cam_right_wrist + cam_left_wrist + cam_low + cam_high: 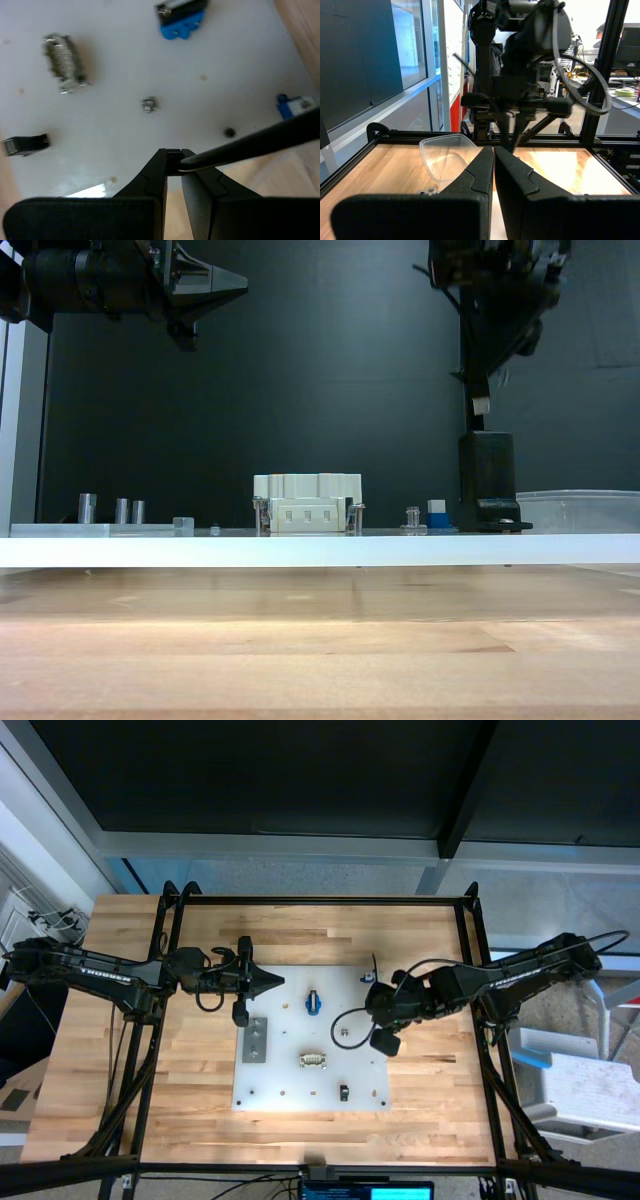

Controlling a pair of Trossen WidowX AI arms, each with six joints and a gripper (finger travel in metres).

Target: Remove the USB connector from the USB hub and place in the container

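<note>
We are holding the USB connector (pixel 235 146), tail jutting sideways, in the right gripper's (pixel 174 161) pinched fingers, above and beside the container (pixel 445 156); the left gripper (pixel 494 151), fingers together, is hovering farther off.

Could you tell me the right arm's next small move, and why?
Probably swing toward the container: the right gripper, above the board, is shut on the USB connector, clear of the USB hub. The left gripper hovers shut over the board's left edge.
</note>
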